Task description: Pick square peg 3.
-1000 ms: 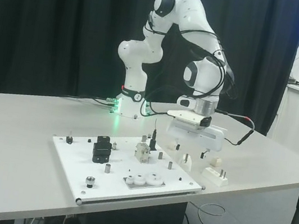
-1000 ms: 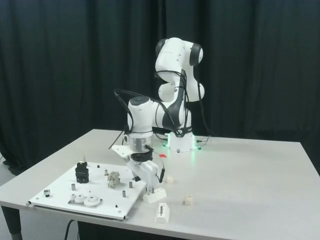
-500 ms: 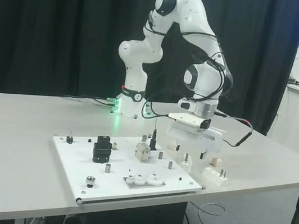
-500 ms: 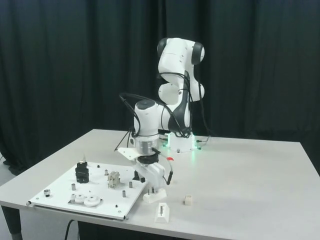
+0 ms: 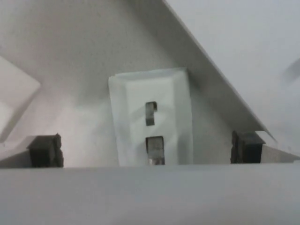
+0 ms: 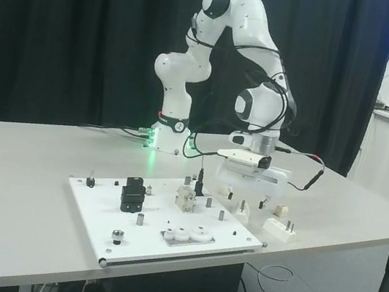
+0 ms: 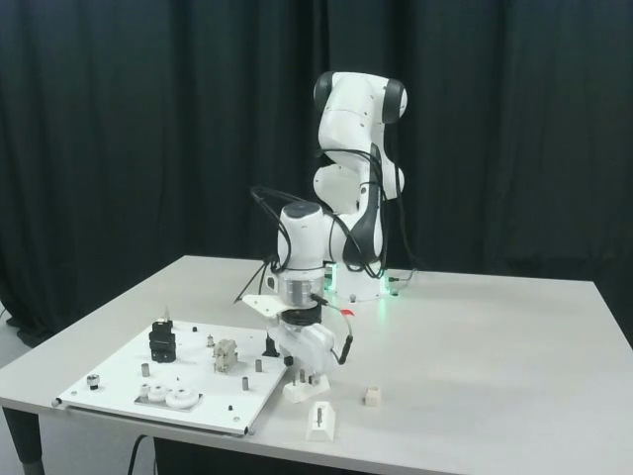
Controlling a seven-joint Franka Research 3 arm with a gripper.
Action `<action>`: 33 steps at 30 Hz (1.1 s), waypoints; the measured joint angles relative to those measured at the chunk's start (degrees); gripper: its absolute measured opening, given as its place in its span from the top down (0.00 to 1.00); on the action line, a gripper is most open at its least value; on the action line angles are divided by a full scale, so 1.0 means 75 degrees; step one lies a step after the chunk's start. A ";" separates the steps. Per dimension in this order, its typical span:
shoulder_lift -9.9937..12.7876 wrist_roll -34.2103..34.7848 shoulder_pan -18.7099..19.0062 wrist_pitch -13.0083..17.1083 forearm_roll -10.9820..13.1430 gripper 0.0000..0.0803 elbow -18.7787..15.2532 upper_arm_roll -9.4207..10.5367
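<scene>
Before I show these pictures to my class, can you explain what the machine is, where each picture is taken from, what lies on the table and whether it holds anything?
It is a white robot arm bolted on a grey table. Two pictures come from cameras in the room; the third looks down from the arm's wrist. A white board carries small parts. Beside it stand small white holders. The gripper, with two black fingers, hangs open over one holder, which has a grey square peg in it. Nothing is held yet.
</scene>
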 joint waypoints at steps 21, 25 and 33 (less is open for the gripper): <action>-0.0194 0.0028 0.0023 0.0855 0.0004 0.13 -0.0648 0.0100; -0.0212 0.0032 0.0023 0.0898 0.0004 0.13 -0.0688 0.0100; -0.0263 0.0035 0.0023 0.1020 0.0005 0.40 -0.0793 0.0106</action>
